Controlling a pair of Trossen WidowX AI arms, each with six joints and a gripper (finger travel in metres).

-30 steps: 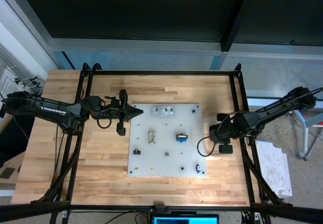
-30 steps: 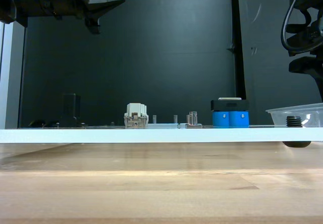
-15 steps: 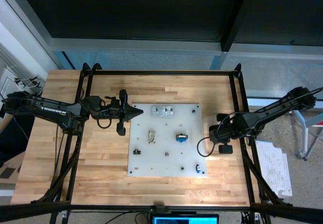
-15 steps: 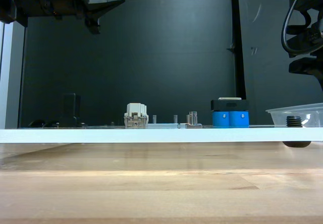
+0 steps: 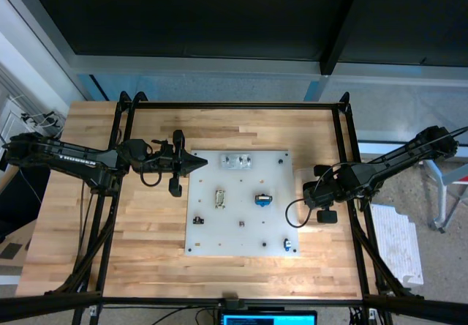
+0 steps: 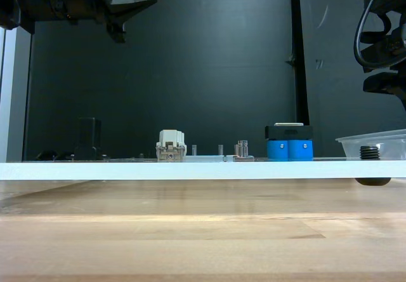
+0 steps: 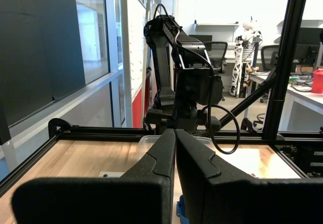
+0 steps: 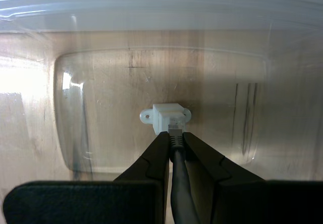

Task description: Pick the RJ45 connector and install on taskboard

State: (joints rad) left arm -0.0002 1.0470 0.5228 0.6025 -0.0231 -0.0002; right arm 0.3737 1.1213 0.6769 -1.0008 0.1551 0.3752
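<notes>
Right gripper (image 8: 175, 134), at 3 o'clock off the board (image 5: 219, 238), is inside the tray (image 8: 151, 12). Its fingers are pinched almost together on the plug (image 8: 170, 118), gripping it by its black cord (image 8: 177, 183) just behind the body. I can't tell whether the plug rests on the tray floor or is just off it.

Left gripper (image 5: 203, 162) hovers high at the board's 10 o'clock edge, fingers pressed together and empty.

Risks, as I judge them:
- The cord is round and thin, so the plug may swivel or slip.
- The tray wall could snag the plug on the way up.
- A twisted plug would miss its socket.

The plug is small, pale, translucent plastic, boxy with two little ears. The tray is clear, glossy and scuffed, with rounded corners. The board is flat, matte white and hard.
</notes>
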